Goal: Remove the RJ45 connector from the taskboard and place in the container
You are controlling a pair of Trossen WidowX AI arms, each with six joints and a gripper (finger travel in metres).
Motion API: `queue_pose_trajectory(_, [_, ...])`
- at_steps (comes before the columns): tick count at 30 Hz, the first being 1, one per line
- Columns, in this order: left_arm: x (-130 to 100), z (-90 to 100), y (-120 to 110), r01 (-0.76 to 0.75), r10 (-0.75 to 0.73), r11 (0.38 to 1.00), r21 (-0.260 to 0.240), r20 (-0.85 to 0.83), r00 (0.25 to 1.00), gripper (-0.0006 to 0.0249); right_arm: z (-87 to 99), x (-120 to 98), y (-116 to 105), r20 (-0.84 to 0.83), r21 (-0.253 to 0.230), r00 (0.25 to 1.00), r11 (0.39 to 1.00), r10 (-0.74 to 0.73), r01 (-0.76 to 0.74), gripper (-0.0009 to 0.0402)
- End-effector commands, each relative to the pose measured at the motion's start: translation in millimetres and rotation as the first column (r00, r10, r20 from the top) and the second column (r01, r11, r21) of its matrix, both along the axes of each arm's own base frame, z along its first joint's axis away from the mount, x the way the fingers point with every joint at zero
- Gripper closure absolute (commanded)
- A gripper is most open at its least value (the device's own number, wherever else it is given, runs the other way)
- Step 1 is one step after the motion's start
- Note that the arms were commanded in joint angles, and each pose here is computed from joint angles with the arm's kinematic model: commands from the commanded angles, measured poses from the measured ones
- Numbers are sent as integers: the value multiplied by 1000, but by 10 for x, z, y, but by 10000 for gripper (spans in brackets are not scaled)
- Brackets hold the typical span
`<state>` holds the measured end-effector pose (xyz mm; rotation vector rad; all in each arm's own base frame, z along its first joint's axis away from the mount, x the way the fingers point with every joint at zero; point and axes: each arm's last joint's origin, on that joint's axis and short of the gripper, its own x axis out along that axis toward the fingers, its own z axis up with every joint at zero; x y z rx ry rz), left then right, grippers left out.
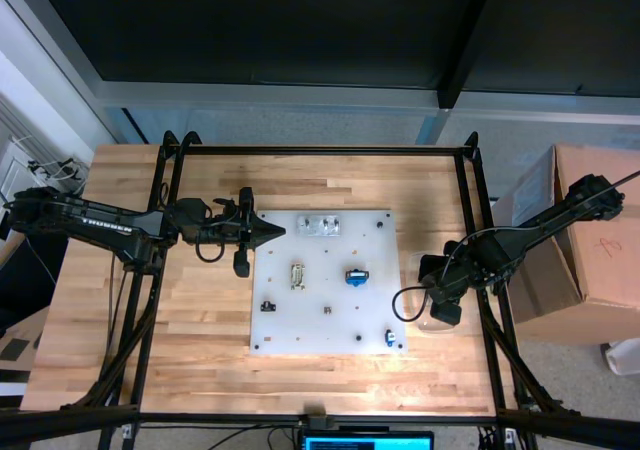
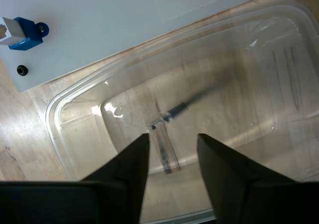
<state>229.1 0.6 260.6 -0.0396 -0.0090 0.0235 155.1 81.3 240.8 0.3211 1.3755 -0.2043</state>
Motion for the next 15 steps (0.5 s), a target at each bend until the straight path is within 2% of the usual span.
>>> queue_pose_trajectory(1, [1,0,1,0,0,1000,0,0,1000,243,0,0,-1,5,-9,1000,1000,0,0,204])
queue_pose_trajectory(6, [1,-1,0,0,0,1000,0,0,1000,243,0,2,-1,7,-12,1000,1000,1,-1,177])
queue_pose_trajectory(15, [1,0,0,0,0,1000,0,0,1000,243,24,30,-2,68,-30,997,999,25,-23,200])
